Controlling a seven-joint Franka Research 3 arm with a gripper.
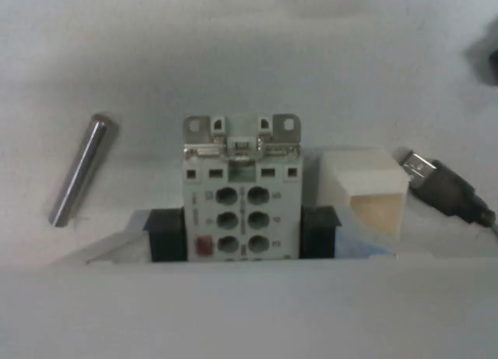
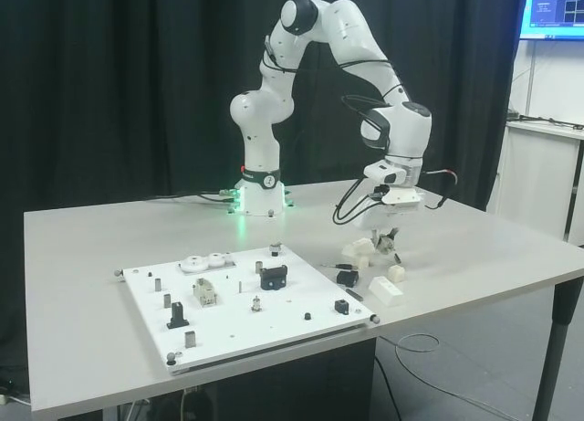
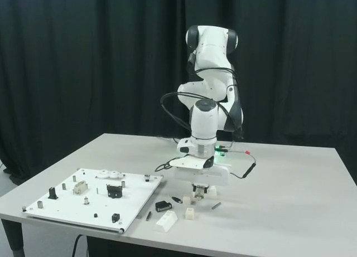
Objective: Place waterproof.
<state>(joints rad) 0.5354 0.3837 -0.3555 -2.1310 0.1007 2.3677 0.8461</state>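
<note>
In the wrist view, a white and grey connector block [image 1: 241, 199] with six round sockets and a metal clip on top sits between my black fingers [image 1: 166, 234]. My gripper [image 1: 243, 236] is shut on it, one pad on each side. In the first room view, the gripper [image 2: 387, 235] hangs low over the table to the right of the white board [image 2: 242, 302]. In the second room view, the gripper [image 3: 201, 189] stands just above the loose parts. I cannot tell whether the connector touches the table.
A metal pin [image 1: 80, 170], a white hollow block [image 1: 366, 189] and a USB plug [image 1: 436, 180] lie beside the connector. More white blocks [image 2: 384, 291] [image 3: 167, 221] and a black part [image 3: 163, 205] lie near the table's front edge. The board [image 3: 89, 201] carries several fixtures.
</note>
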